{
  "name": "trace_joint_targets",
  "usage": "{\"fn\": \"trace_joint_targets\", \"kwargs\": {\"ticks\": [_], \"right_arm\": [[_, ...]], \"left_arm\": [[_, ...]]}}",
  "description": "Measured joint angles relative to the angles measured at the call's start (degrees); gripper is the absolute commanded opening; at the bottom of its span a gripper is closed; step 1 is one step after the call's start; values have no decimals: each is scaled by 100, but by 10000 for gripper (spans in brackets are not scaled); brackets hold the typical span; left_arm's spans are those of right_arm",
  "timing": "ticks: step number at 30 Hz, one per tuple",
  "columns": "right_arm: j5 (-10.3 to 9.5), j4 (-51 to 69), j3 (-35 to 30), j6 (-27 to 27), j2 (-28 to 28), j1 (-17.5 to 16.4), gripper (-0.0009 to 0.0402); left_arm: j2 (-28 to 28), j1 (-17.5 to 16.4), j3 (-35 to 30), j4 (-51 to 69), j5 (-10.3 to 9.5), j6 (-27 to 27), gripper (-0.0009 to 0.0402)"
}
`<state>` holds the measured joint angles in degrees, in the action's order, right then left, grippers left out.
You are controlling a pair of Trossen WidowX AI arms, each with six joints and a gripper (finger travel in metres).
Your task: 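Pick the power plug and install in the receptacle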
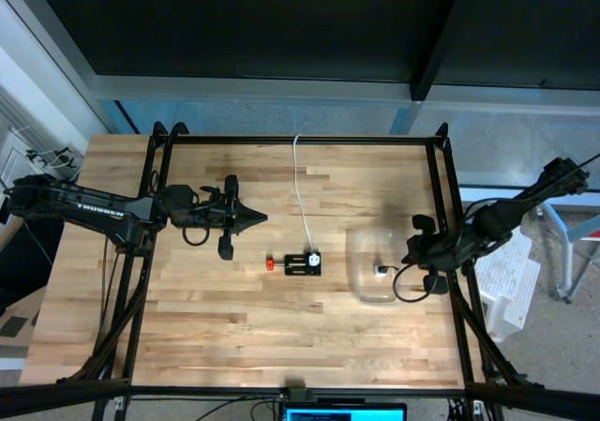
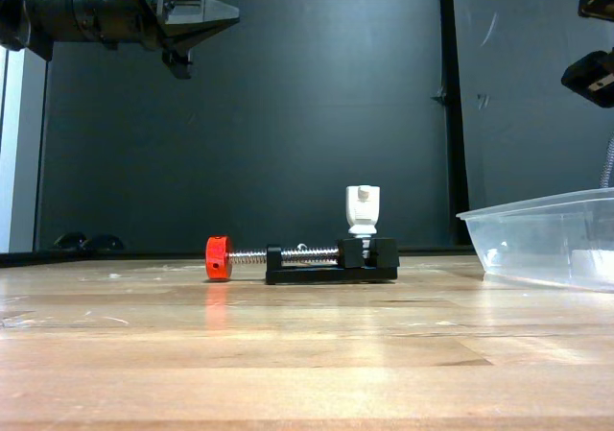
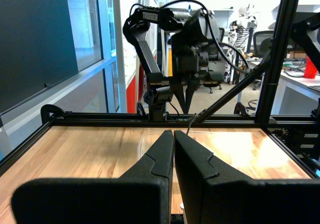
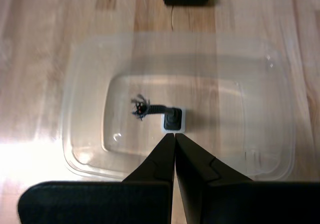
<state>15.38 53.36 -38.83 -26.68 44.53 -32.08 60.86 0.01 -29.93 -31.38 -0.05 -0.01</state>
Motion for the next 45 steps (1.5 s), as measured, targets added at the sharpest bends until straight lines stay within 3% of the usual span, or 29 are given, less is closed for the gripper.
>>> {"fn": "trace_joint_targets", "kwargs": {"ticks": [4,12,17,19,23,31,45], "right_arm": [[4,-9,15,-11,254,-13,23],[2,-448,251,-149,691,-17,115],[39,-844,365,-131,905,13,145],[138,-885,369,-127,984,66,150],[144,-962,369,-87,1119,247,151],[-48,-1163,369,44,1478,420,151],[-50,-1351,369,133,1759,597,150]], "left_arm": [[0,0,0,2,0,0,0],[0,0,0,2,2,0,0],[0,0,0,2,0,2,0],[0,0,0,2,0,0,0],[0,0,0,2,0,2,0],[0,0,0,2,0,0,0],[0,0,0,2,2,2,0]]}}
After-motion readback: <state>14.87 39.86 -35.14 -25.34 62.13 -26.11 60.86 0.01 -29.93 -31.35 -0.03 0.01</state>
